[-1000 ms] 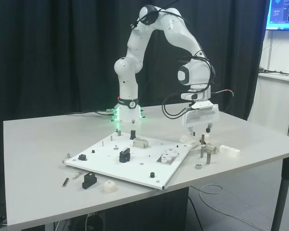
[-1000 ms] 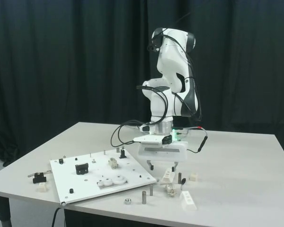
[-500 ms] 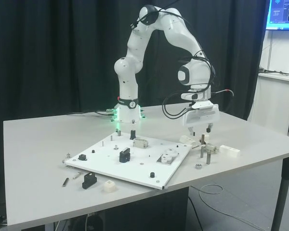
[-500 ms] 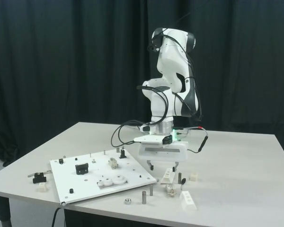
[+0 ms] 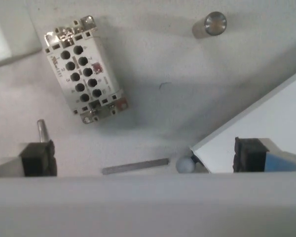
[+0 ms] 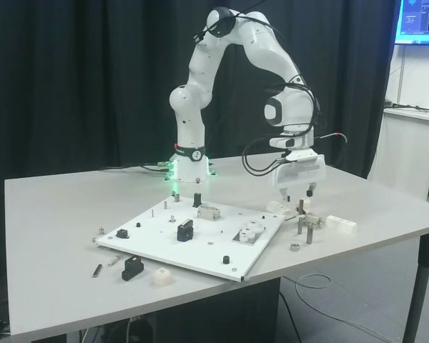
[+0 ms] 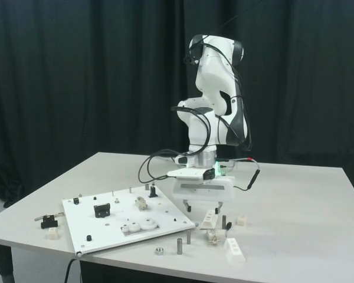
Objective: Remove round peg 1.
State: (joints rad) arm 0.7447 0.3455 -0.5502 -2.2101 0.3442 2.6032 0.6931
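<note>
The tool (image 6: 297, 191) is held wide and empty above the grey surface (image 6: 57, 207), just off the white board's (image 6: 200, 239) corner — likely after a release. A peg (image 5: 215, 22) is seen standing upright on the surface beside a connector (image 5: 82, 69), off the board.

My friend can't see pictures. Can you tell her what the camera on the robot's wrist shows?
Looking down at the grey table, the open gripper hangs above a thin metal pin. A many-holed connector block and an upright round peg stand farther off, and the white board's corner shows near one fingertip.
</note>
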